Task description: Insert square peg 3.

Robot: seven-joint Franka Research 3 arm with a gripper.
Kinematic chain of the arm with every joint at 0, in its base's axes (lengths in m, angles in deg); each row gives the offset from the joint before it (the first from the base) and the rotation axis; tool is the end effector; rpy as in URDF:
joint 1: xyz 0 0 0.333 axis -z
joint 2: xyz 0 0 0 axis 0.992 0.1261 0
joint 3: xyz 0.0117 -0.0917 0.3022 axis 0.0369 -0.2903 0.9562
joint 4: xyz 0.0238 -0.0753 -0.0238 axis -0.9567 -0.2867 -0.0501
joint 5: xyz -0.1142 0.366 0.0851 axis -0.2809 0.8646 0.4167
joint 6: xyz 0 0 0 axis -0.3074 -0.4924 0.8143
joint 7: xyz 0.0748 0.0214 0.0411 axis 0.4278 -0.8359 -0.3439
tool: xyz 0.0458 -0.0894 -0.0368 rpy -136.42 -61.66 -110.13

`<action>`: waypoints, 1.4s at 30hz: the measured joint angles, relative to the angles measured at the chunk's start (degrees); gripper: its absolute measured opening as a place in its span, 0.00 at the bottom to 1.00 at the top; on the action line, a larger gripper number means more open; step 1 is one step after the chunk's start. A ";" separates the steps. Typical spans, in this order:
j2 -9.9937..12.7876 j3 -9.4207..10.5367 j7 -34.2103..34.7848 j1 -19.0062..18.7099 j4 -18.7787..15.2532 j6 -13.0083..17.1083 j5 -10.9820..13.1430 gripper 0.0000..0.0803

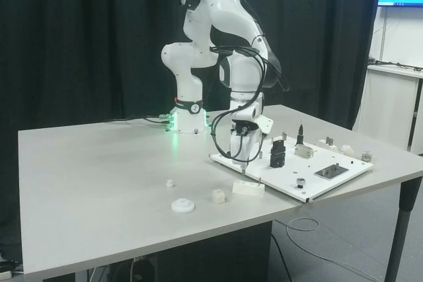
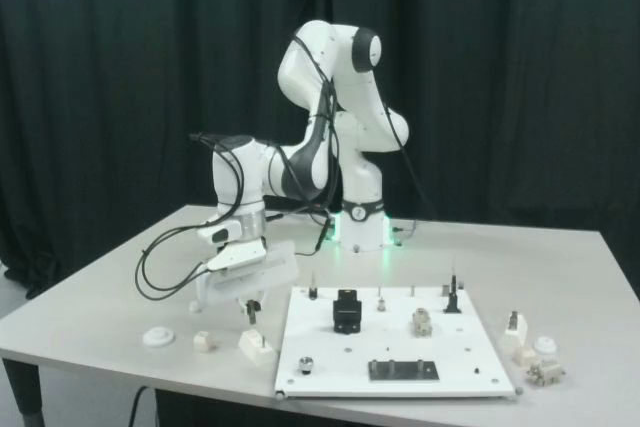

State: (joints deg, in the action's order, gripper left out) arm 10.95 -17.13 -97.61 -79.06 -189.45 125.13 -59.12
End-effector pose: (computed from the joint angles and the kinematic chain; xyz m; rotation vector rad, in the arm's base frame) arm 0.6265 -0.1147 0.2529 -3.1060 -0.0420 -0.0058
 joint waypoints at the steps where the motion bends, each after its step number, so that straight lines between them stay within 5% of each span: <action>1: -0.12 -0.06 0.01 0.00 0.00 -0.14 0.00 0.14; 42: -0.73 -0.74 0.27 0.00 0.00 -1.31 0.00 0.14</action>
State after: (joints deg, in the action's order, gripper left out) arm 10.21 -17.87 -97.33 -79.06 -189.45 123.82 -59.12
